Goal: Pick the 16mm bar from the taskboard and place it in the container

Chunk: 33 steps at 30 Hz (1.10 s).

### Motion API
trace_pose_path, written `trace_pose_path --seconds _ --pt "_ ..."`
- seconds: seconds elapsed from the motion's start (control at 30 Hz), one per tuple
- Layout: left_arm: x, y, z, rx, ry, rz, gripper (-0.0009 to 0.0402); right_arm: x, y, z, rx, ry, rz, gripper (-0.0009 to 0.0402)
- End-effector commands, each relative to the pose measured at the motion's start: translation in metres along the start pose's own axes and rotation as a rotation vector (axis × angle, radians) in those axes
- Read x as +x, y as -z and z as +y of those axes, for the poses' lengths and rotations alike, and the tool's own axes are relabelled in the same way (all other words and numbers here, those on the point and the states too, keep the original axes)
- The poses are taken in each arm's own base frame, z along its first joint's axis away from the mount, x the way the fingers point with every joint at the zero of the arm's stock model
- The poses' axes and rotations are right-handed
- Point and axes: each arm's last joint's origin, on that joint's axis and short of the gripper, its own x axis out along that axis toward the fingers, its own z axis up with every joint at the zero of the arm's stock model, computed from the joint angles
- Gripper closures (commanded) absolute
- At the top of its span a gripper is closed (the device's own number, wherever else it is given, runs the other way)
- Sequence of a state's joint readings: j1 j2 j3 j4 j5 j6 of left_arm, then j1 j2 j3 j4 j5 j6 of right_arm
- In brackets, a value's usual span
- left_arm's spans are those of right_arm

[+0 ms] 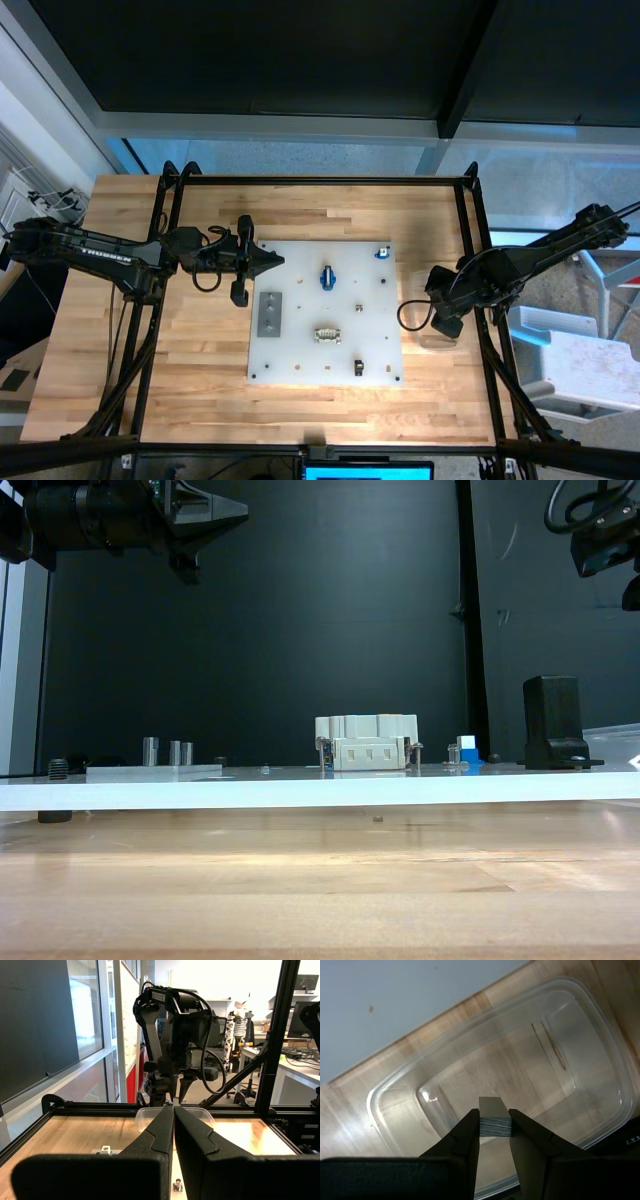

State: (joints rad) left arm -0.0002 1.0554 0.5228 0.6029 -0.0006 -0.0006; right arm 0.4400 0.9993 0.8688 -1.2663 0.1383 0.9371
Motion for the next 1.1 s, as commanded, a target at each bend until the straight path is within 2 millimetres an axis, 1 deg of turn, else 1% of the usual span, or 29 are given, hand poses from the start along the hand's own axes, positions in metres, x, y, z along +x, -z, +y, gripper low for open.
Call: trace_pose_path --seconds 0.03,0.37,0.53,0.6,0.7,0.93,1.1 --pt "0.000 0.000 0.000 0.000 0.000 0.000 0.0393 0.005 0.003 -0.003 0.002 0.007 0.005 0.0350" --pt "0.000 0.000 0.000 0.000 0.000 0.000 0.0393 0.022 0.007 -0.004 0.014 0.012 0.008 0.0350" --pt "0.000 0.000 0.000 0.000 0.000 0.001 0.0393 0.026 0.008 -0.005 0.013 0.018 0.013 0.0350" --pt "0.000 0.000 0.000 0.000 0.000 0.000 0.0393 0.026 0.008 -0.005 0.012 0.017 0.013 0.0344" --pt "0.000 0.000 0.000 0.000 0.000 0.000 0.0393 0.026 0.008 -0.005 0.012 0.017 0.012 0.0316" --pt "0.000 0.000 0.000 0.000 0.000 0.000 0.0393 0.026 0.008 -0.005 0.017 0.012 0.008 0.0231" --pt "0.000 0.000 0.000 0.000 0.000 0.000 0.0393 0.026 0.008 -0.005 0.013 0.013 0.007 0.0190"
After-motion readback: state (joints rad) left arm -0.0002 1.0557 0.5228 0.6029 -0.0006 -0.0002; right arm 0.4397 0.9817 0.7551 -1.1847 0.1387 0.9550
